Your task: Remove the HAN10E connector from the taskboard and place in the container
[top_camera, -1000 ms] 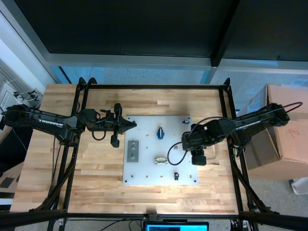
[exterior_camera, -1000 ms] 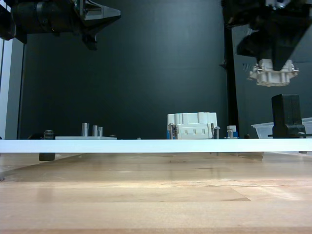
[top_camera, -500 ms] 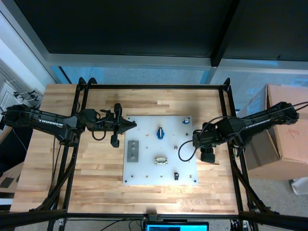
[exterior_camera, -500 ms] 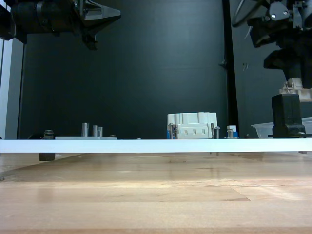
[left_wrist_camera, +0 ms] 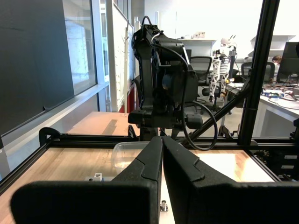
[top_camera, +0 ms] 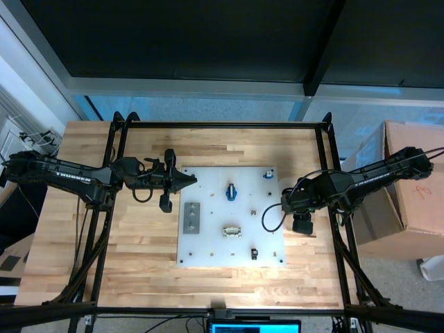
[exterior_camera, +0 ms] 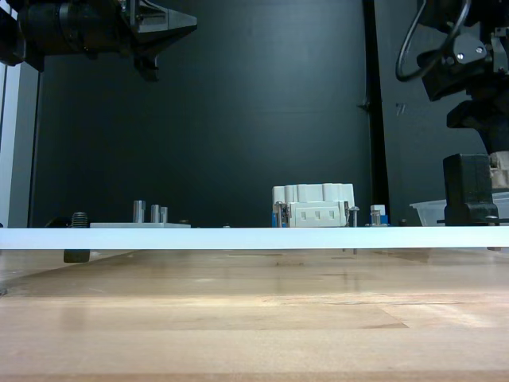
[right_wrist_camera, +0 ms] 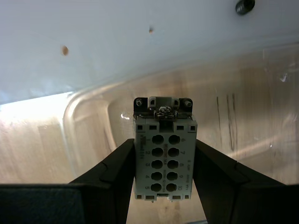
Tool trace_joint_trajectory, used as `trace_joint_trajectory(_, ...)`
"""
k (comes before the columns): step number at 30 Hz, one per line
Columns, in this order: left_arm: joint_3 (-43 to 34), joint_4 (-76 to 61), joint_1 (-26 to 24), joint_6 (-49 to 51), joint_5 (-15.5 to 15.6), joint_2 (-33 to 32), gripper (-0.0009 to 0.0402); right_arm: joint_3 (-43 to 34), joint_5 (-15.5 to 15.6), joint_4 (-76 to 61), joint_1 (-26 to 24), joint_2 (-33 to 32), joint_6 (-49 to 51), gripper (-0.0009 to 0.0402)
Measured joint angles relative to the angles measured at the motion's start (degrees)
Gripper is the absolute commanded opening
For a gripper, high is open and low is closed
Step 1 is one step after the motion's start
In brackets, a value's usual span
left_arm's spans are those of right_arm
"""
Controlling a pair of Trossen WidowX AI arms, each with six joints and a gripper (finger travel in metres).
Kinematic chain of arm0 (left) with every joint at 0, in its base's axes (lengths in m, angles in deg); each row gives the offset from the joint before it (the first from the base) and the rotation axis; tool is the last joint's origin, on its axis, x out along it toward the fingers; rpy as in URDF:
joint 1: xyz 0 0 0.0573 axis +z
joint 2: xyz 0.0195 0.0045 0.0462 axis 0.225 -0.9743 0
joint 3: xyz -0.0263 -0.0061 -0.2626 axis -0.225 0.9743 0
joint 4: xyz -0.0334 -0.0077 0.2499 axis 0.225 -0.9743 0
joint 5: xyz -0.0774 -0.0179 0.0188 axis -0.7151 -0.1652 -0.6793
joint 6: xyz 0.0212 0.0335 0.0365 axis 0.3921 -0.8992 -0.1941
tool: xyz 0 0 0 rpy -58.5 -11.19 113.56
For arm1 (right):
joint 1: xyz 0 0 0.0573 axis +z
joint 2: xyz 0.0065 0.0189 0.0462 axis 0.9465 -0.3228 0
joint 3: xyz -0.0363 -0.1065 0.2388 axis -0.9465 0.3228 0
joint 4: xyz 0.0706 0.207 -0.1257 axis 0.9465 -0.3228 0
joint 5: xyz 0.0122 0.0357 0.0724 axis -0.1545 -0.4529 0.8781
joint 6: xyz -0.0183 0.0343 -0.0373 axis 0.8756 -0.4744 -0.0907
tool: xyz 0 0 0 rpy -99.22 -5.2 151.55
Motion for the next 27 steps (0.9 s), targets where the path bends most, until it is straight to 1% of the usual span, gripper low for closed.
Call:
trace_joint_trajectory(17, 0.02, -0.02, 0.00, 0.00, 0.00, -0.02, 0.0000, 8.57, 0.00, 3.17, -0.02, 0.00, 0.00, 0.0029)
trace_joint_trajectory(27, 0.02, 0.00, 0.00, 0.02, 0.02, -0.02, 0.0000, 10.49, 0.00, 7.19, -0.02, -0.02, -0.04, 0.0029)
